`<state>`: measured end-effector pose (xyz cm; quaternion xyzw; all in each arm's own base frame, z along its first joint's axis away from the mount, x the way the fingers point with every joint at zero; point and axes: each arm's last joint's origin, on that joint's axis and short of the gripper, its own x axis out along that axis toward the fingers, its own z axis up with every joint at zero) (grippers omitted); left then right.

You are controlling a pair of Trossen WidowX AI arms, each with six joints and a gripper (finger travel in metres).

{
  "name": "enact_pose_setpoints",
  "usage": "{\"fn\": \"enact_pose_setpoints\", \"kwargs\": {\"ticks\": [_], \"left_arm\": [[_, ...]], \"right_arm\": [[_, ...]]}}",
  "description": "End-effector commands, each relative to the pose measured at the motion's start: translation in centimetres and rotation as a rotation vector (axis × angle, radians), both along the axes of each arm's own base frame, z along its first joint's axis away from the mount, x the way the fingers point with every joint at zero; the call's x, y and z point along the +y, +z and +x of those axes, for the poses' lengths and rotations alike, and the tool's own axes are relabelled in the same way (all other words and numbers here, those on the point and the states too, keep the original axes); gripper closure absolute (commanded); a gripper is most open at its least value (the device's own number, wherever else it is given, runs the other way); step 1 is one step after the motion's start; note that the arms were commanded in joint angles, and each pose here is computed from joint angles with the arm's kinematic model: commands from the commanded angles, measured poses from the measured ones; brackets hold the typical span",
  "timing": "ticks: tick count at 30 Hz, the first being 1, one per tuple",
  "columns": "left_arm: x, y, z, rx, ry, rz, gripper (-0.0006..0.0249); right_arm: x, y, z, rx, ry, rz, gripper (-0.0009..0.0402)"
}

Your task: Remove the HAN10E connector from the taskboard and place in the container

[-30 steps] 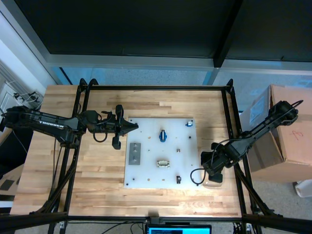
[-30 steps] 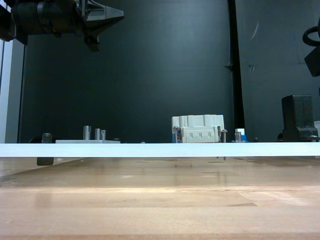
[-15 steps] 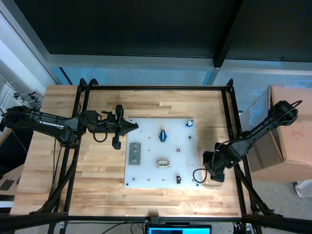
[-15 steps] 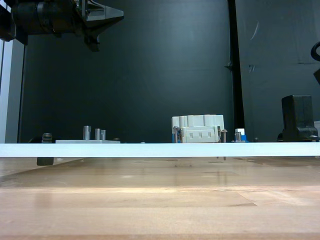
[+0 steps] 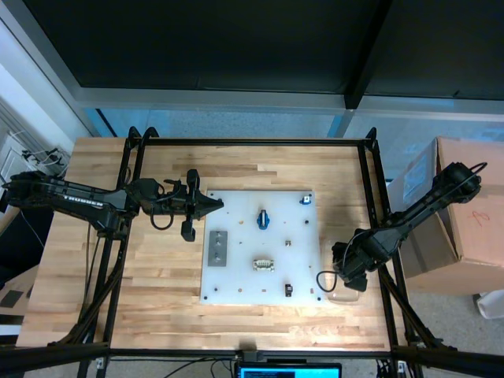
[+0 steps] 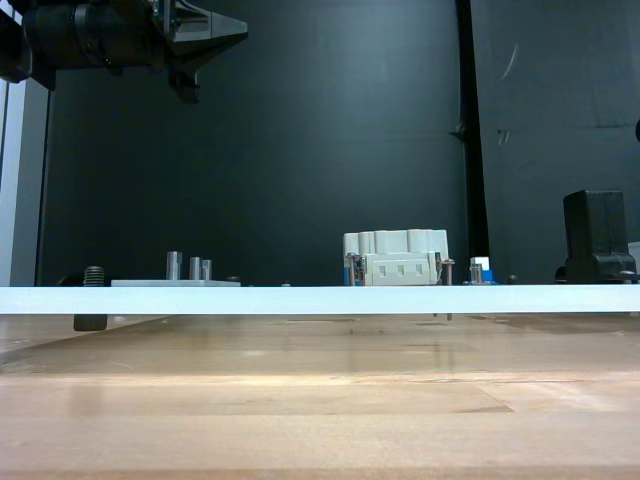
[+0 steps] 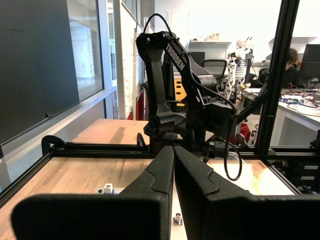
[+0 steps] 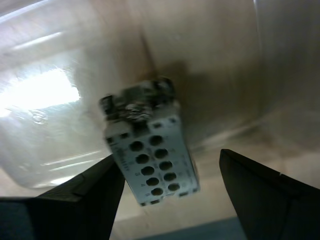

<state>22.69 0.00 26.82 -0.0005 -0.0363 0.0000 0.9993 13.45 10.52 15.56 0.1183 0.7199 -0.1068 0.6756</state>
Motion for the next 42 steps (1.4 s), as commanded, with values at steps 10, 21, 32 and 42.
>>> {"fn": "enact_pose_setpoints", "kwargs": {"ticks": [10, 21, 32, 42], "left_arm": [[0.0, 0.0, 0.0, 0.0, 0.0, 0.0, 0.0243], [0.01, 0.0, 0.0, 0.0, 0.0, 0.0, 0.0243], [0.01, 0.0, 0.0, 0.0, 0.0, 0.0, 0.0243], [0.01, 0.0, 0.0, 0.0, 0.0, 0.0, 0.0243]], "right_arm": [[0.0, 0.01, -0.27, 0.018, -0.004, -0.014, 0.0116], [0.17, 0.01, -0.41, 0.018, 0.01, -0.014, 0.0129], [0.26, 0.01, -0.46, 0.014, 0.017, -0.016, 0.013], [0.31, 0.01, -0.47, 0.012, 0.019, -0.014, 0.013]]}}
